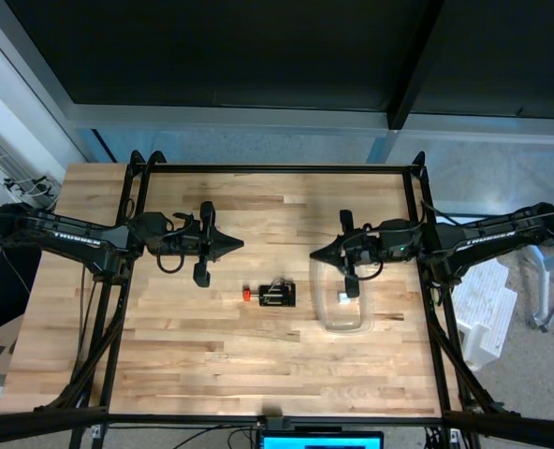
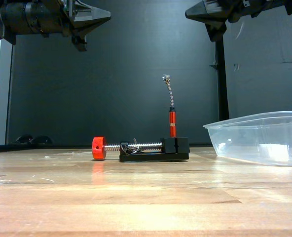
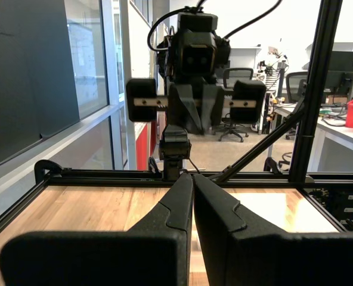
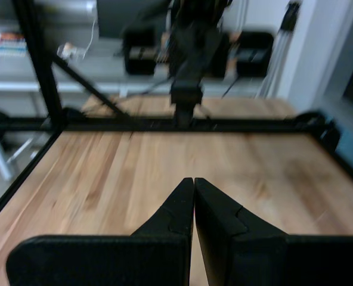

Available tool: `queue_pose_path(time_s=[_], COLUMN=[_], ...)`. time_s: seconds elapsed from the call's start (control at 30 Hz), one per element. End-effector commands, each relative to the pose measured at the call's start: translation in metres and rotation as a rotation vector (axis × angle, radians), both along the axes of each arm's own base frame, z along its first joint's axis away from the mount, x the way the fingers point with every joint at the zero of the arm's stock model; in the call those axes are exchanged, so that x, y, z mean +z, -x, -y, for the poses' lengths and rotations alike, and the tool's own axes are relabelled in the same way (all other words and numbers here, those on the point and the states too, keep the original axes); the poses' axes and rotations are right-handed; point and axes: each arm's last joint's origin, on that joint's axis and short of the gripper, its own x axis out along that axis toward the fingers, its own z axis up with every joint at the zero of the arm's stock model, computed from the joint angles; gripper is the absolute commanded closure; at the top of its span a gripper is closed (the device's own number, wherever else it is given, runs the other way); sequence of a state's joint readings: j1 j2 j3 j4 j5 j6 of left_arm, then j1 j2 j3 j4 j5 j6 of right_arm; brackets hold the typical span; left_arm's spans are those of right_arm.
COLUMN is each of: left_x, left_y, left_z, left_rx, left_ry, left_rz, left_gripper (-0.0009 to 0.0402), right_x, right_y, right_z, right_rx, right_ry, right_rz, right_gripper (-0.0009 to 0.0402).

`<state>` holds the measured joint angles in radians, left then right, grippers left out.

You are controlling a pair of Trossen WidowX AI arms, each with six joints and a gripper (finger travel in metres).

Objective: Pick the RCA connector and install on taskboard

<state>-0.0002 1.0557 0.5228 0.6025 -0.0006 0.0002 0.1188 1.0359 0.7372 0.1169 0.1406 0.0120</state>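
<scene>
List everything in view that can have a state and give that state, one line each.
Left gripper: shut, empty, raised on its own side.
Right gripper: shut, empty, raised near the tray.
Connector: upright on the vise, nothing holding it, cable rising from it.
Vise: on the bare table, red knob toward the left arm's side.
Tray: open-topped, holding the white block.
White block: bare, no connector on it.
</scene>
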Motion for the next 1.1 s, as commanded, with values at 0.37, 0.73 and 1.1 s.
queue_pose_path(time_s=[0.37,0.73,1.1], left_x=[0.0,0.0,0.0], left_y=[0.0,0.0,0.0], left_z=[0.0,0.0,0.0], left_rx=[0.0,0.0,0.0], left_ry=[0.0,0.0,0.0], left_rz=[0.0,0.0,0.0], left_gripper=[0.0393,0.0393,0.0393], right_x=[-0.008,-0.017,-0.018], right_y=[0.002,0.004,0.004], right_z=[0.021,0.024,0.028], right_rx=[0.007,-0.006,-0.007], right_ry=[-0.01,-0.001,-0.03], right_rz=[0.139,0.152,0.154], right_gripper=[0.0393,0.0393,0.0393])
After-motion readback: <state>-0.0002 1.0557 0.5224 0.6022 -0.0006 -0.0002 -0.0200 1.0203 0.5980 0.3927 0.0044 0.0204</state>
